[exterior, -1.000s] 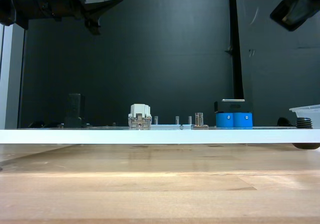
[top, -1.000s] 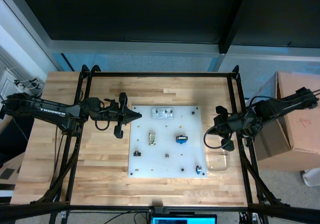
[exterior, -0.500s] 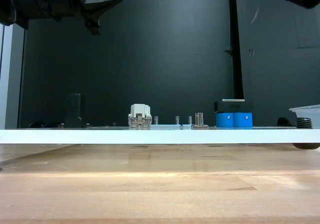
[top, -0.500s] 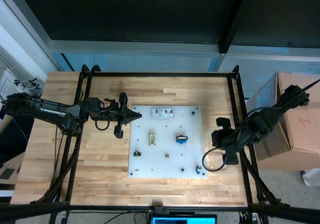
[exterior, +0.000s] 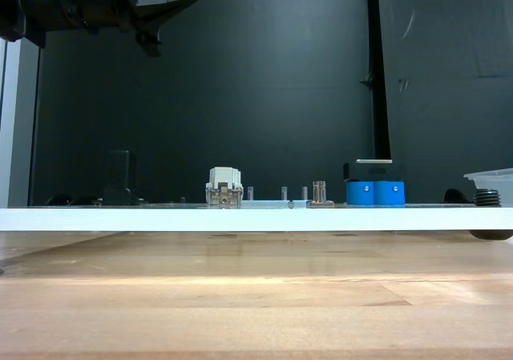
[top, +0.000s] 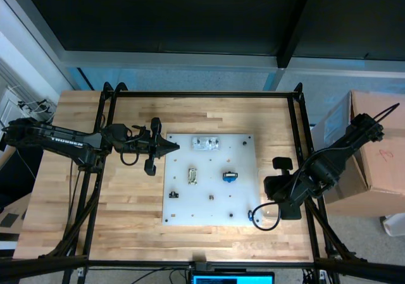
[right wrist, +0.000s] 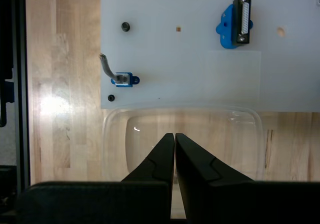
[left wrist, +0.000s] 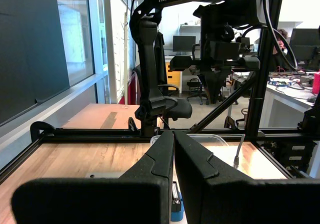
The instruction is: Remove the RJ45 connector from the taskboard and place in the container
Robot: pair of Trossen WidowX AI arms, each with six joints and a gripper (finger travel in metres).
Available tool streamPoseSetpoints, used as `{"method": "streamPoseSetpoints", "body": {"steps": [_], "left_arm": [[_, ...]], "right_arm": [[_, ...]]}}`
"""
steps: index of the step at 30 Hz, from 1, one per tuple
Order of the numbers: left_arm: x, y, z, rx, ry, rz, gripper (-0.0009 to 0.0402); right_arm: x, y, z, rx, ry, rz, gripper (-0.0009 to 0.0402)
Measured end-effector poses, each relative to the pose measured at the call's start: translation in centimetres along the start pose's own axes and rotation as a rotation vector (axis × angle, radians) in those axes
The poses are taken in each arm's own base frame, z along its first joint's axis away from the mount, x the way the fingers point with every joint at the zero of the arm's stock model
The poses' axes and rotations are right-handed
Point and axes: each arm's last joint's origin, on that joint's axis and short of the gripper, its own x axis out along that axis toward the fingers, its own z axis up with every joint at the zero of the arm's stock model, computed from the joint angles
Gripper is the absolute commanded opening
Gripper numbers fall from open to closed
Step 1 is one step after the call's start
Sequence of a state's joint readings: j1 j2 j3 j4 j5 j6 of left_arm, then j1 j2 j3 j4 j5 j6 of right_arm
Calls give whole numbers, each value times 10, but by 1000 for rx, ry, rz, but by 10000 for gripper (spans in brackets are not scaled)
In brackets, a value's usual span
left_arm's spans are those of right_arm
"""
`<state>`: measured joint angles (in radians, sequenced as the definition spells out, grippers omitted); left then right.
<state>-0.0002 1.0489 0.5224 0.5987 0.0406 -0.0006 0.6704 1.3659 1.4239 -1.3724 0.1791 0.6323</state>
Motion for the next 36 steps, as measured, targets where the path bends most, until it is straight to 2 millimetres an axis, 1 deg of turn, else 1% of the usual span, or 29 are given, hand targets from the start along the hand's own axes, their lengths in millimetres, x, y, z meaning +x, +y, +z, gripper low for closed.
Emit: {"method": "streamPoseSetpoints", "body": {"steps": [5,8,18,23,28,36], "left_arm": [[0,0,0,0,-1,0,0],[0,0,0,0,0,0,0],[0,0,0,0,-1,0,0],[0,0,0,0,-1,0,0],[0,0,0,0,0,0,0],[0,0,0,0,-1,0,0]], "right_arm": [[2,3,2,8,8,-4,38],[3,4,2,7,11,-6,61],[16,13,4,-16,42,-35,186],[28,21,5,-27,35,-32,231],[45,25,3,-24,14,-13,250],[70,32,-1,-6,-1,2,252]]}}
